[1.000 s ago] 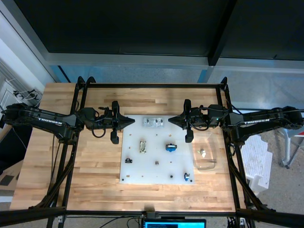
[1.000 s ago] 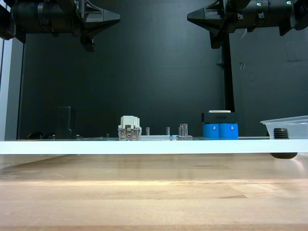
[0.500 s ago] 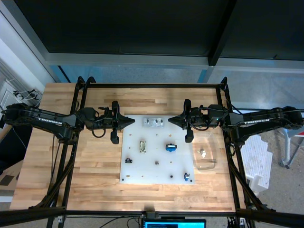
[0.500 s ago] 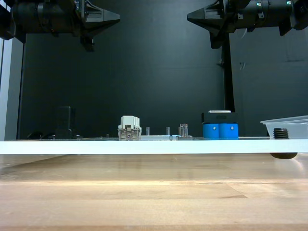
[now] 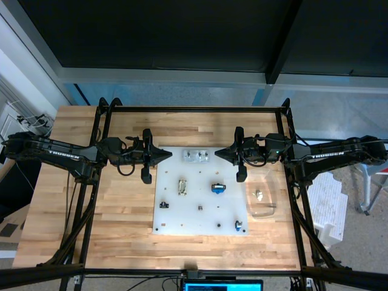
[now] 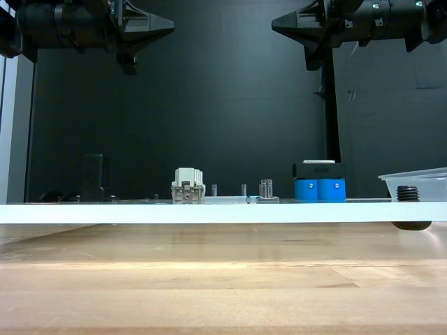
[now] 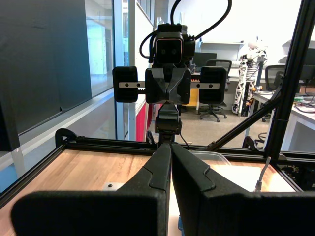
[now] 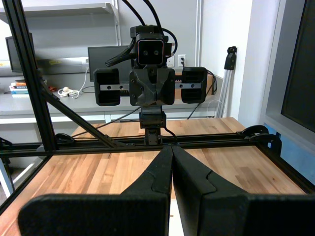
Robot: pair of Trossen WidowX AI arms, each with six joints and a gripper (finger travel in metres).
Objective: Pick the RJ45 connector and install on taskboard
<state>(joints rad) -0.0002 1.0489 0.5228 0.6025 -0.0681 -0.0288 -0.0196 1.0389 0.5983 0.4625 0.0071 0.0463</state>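
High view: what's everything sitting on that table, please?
Table: one, light wood, under everything.
Board: one, white, table's centre.
Jack: one, blue, board's near right corner.
Blue part: one, blue, mid-board.
Pale housing: one, off-white, left of blue part.
Tray: one, clear, right of board.
Block: one, pale, inside tray.
Connector: cannot tell where.
Left gripper: one, black, shut, raised over board's far left.
Right gripper: one, black, shut, raised over board's far right.
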